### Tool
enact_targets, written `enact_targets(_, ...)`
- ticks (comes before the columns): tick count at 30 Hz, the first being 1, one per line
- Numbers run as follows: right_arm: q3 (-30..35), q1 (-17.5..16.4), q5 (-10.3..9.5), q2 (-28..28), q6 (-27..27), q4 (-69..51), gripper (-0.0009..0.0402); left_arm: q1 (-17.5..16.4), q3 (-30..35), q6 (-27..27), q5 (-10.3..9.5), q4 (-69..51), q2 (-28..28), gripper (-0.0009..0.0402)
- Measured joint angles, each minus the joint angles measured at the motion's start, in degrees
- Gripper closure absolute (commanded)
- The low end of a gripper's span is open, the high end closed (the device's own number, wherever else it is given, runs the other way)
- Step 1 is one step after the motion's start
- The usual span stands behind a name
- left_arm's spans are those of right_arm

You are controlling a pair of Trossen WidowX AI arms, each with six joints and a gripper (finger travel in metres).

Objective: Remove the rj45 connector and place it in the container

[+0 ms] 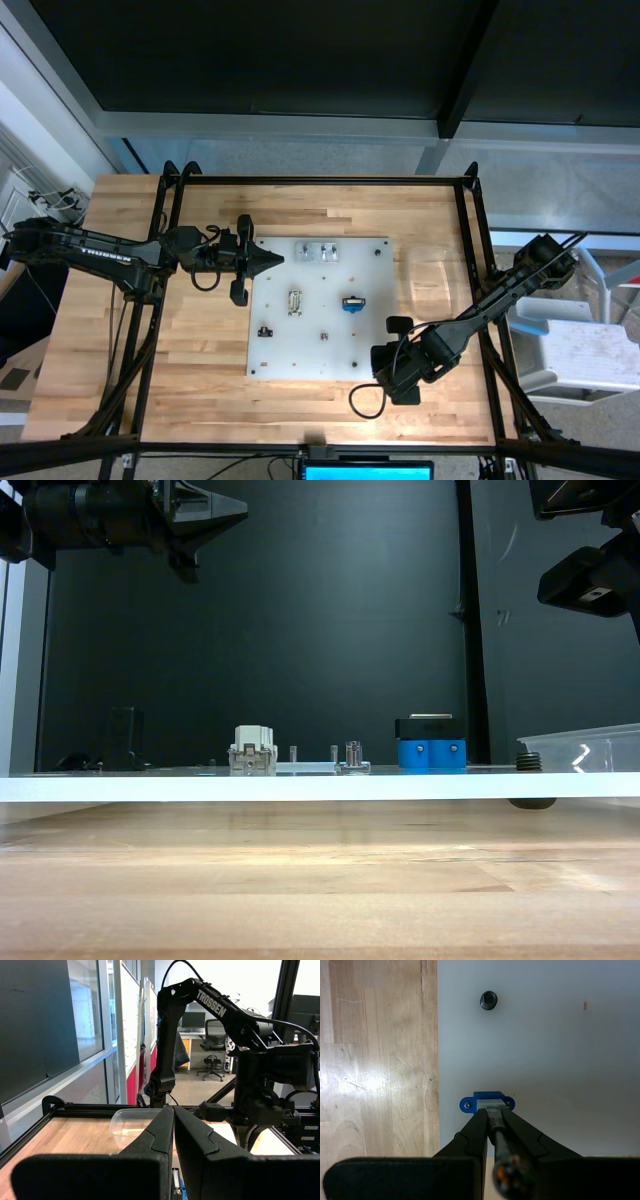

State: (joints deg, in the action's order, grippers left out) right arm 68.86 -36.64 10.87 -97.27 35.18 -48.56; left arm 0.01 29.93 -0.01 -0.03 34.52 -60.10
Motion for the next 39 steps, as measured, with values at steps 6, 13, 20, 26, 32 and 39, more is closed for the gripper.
enact_targets(6, 1.07, -0.07, -0.04, 0.07, 0.07, -1.01, 0.0393, 0.0, 0.0, -0.02, -0.02, 0.0, 0.0, 0.0392)
enact_targets(13, 3.34, -0.04, 0.52, 1.55, 0.09, -4.61, 0.0393, 0.0, 0.02, 0.0, 0.0, 0.0, 0.0, 0.0392)
enact_targets(20, 5.01, -0.09, 0.26, 4.33, 0.11, -7.28, 0.0393, 0.0, 0.02, 0.0, -0.02, 0.0, 0.0, 0.0392)
enact_targets(26, 7.15, 0.09, 0.24, 7.3, 0.13, -10.8, 0.0393, 0.0, 0.0, 0.0, 0.0, -0.02, 0.0, 0.0392)
enact_targets(32, 7.65, 1.14, 0.07, 10.32, 0.5, -13.09, 0.0393, 0.0, 0.0, 0.0, 0.0, -0.02, 0.0, 0.0392)
enact_targets(39, 7.43, 2.29, 0.09, 11.69, 0.48, -14.12, 0.0393, 0.0, 0.02, 0.0, -0.02, -0.02, 0.0, 0.0392)
